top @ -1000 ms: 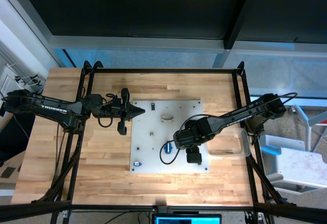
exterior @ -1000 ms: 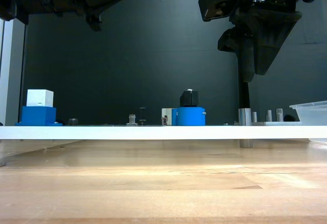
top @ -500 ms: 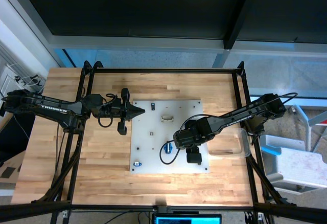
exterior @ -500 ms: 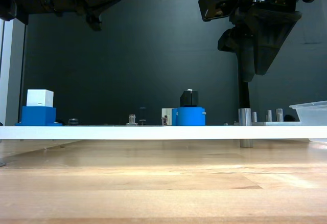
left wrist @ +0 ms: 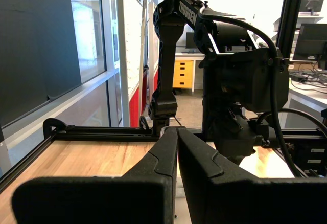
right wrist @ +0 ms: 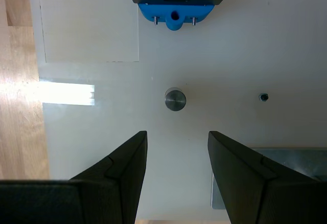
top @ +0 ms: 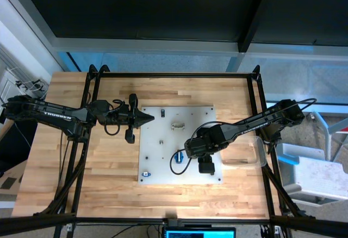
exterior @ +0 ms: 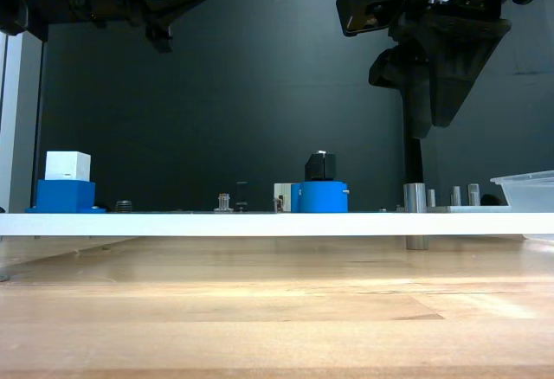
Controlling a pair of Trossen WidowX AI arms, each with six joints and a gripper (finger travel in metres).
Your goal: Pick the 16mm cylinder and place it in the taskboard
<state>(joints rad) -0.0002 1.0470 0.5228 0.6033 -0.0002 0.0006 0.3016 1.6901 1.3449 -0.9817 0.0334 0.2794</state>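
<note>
Look at your right gripper (right wrist: 177,137) first: its two fingers (right wrist: 122,162) are spread wide, with bare white board showing between them, and they clasp nothing. The 16mm cylinder (right wrist: 175,100) stands upright in a hole of the taskboard (right wrist: 92,24), just beyond the fingertips and in line with the gap between them, and in the right wrist view neither finger touches it. From the low view you see the same peg (exterior: 415,197) rising out of the white plate (exterior: 216,223), with its lower end poking out beneath the board, and the right gripper (exterior: 415,171) pointing straight down with its tip just over the peg's top (whether a sliver of air separates them there cannot be told from that angle). The blue connector (right wrist: 175,9) sits on the board a little beyond the cylinder, and the grey metal block (right wrist: 296,173) lies near one finger. In the high view your right gripper (top: 204,164) is over the board's right part, beside the clear plastic tray (top: 242,154). Your left gripper (top: 145,117) hangs high over the board's left edge, level, its fingers (left wrist: 163,157) pressed together and empty.
</note>
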